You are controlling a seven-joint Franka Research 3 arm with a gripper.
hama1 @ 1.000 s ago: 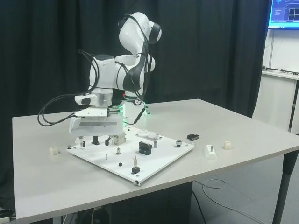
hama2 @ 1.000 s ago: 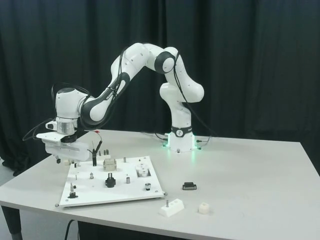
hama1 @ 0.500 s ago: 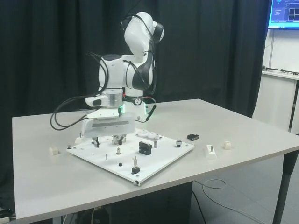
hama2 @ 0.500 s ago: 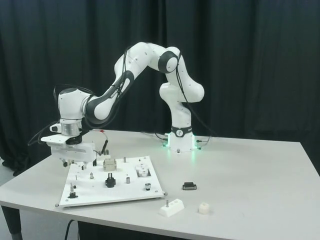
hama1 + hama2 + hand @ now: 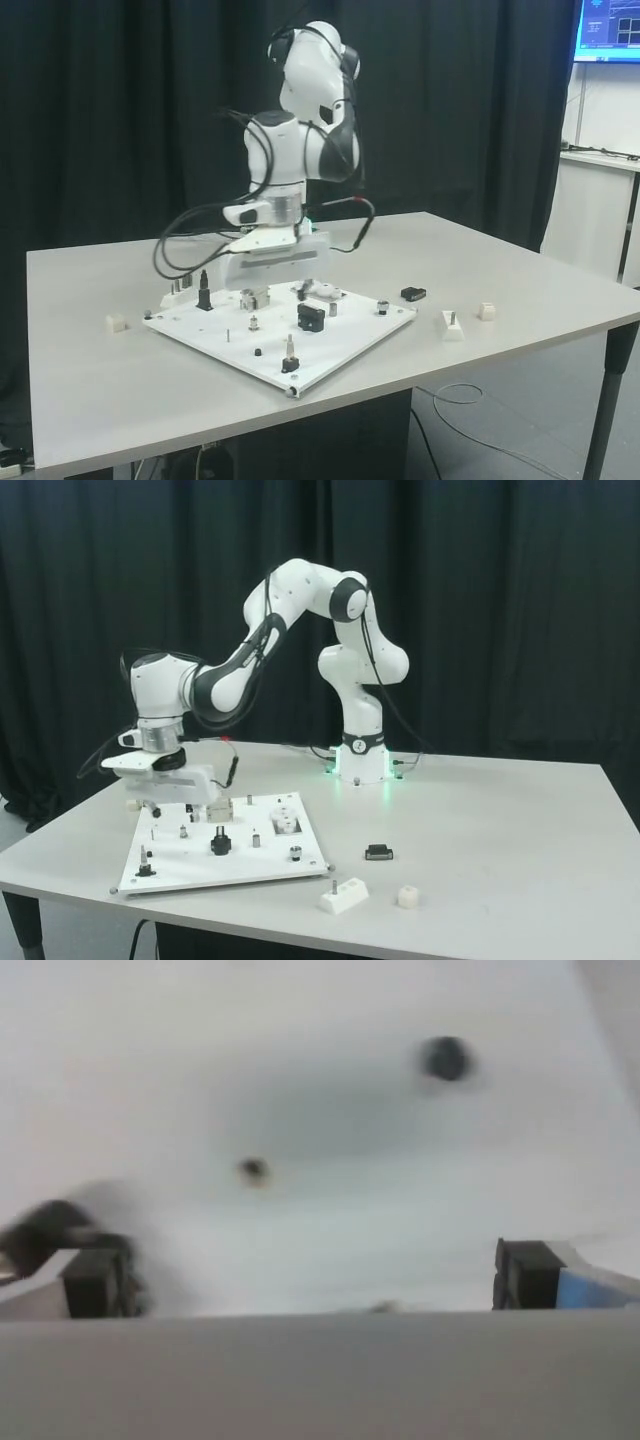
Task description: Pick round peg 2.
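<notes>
A white board [image 5: 340, 345] [image 5: 290, 865] on the grey table carries several small pegs. Short grey round pegs stand at its middle [image 5: 253, 322] [image 5: 183, 831] and toward its right side [image 5: 332, 308] [image 5: 255, 839]. I cannot tell which of them is round peg 2. My gripper [image 5: 262, 290] [image 5: 180, 802] hangs low over the back of the board, beside a metal block [image 5: 256, 298]. In the wrist view my gripper [image 5: 310, 1278] is open, its black fingertips [image 5: 525, 1272] wide apart with nothing between them, above the blurred white board [image 5: 330, 1210].
A tall black peg [image 5: 203, 290] stands at the board's back left. A black knob part [image 5: 311, 318] and a peg on a black base [image 5: 290, 358] sit nearer the front. On the table lie a black connector [image 5: 413, 294], a white block with a pin [image 5: 452, 324] and small white cubes [image 5: 486, 311] [image 5: 116, 323].
The arm has swung right along the back of the board, away from the tall black peg, which stays standing on the board. The hand has also risen slightly.
</notes>
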